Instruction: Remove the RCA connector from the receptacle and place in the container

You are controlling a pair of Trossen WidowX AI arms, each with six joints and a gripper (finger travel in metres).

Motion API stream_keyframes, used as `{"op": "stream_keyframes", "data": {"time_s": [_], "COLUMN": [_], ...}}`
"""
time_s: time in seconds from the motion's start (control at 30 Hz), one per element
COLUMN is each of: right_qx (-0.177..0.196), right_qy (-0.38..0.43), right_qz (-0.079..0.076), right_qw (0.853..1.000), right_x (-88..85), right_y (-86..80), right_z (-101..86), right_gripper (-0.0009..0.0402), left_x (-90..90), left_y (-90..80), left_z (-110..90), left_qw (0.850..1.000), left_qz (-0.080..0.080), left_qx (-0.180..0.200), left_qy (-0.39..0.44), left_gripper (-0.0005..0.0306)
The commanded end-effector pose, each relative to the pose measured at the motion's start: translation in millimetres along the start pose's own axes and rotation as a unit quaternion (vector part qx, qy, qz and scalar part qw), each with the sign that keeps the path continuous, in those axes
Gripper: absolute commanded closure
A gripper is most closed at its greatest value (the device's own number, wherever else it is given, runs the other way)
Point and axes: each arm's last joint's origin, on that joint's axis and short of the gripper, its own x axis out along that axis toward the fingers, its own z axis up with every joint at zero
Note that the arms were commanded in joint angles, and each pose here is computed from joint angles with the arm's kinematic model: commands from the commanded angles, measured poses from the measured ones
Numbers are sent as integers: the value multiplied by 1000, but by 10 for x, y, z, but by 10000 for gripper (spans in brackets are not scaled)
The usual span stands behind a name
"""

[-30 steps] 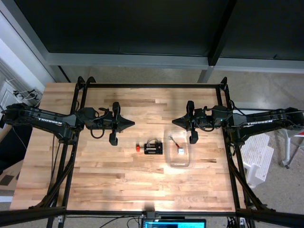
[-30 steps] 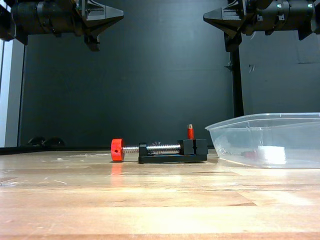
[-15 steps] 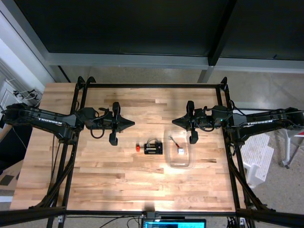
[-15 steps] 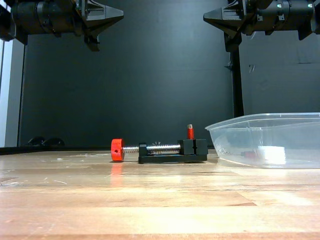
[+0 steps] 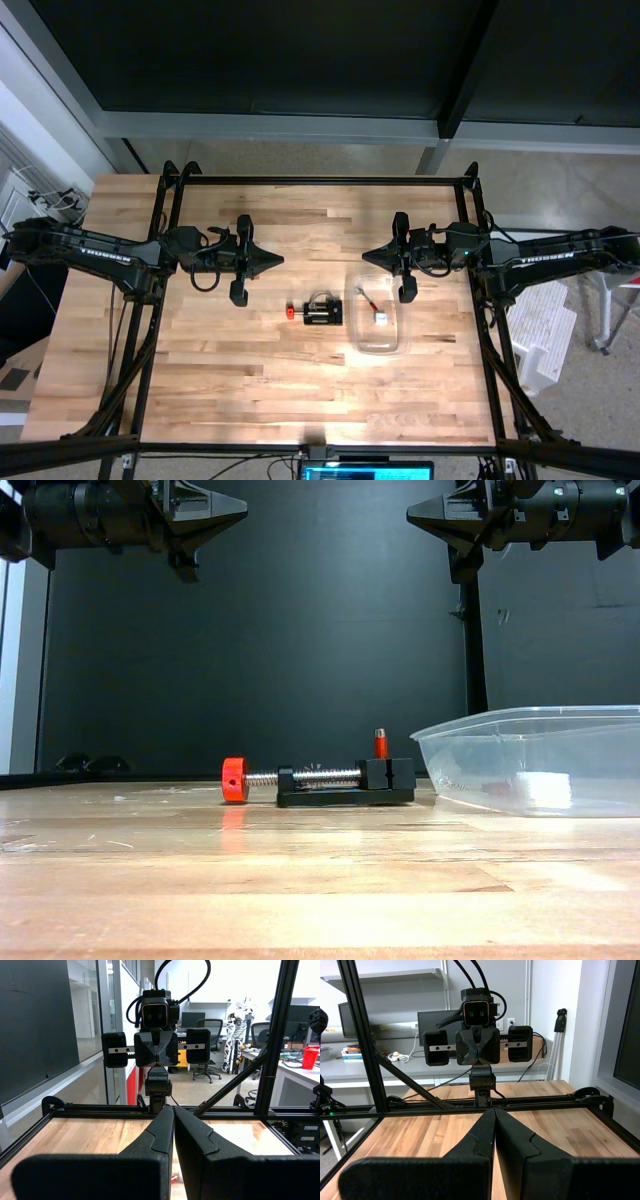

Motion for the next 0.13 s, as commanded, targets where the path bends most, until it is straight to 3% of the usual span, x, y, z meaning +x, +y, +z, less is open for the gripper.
{"op": "stream_keyframes", "data": {"time_s": [0.03,0.13], "right_qx": [0,0], "right_qy": [0,0], "right_qz": [0,0], "right_qw": [1000,1000], "right_x": [0,0], "right_y": [1,1], "right_z": [1,1], "right_gripper": [393,393], "left_x": [0,0], "left_y": [1,0], "left_z": [0,0], "left_qw": [1000,1000], "left_qz": [0,0], "left_qx": [0,0], "left_qy": [0,0], "left_gripper": [300,300]}}
